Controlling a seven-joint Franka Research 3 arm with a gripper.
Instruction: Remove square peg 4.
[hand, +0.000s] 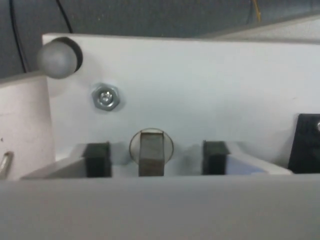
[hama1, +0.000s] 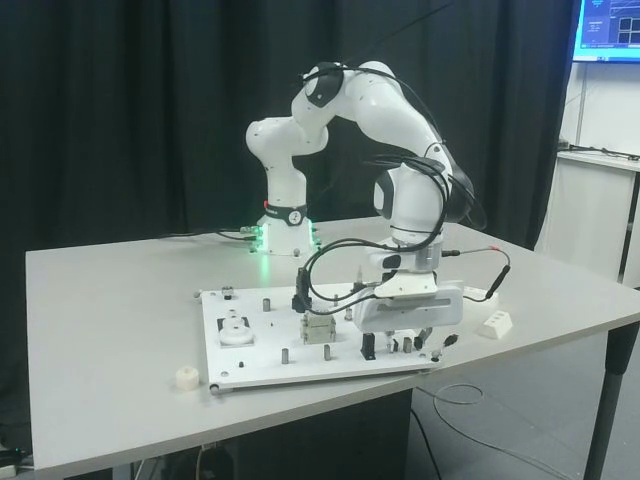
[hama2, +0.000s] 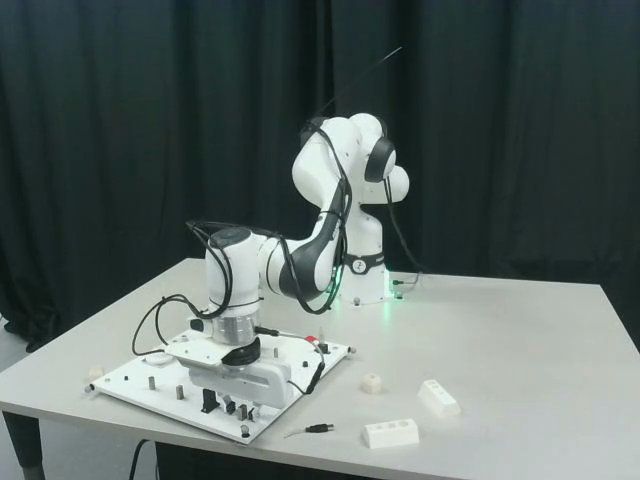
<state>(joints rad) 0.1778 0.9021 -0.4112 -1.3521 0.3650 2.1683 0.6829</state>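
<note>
Upright, square peg (hand: 151, 152) (long axis vertical), between open pincer (hand: 156, 159) fingers

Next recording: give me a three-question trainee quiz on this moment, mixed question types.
1. True or false: the grey square peg stands between the two black fingertips of the gripper.
2. In the wrist view, the fingertips are: A) clamped on the peg; B) apart from it with gaps on both sides; C) out of view.
3. Fill in: the peg stands on the flat ____ board.

Key: 1 true; 2 B; 3 white.
</note>
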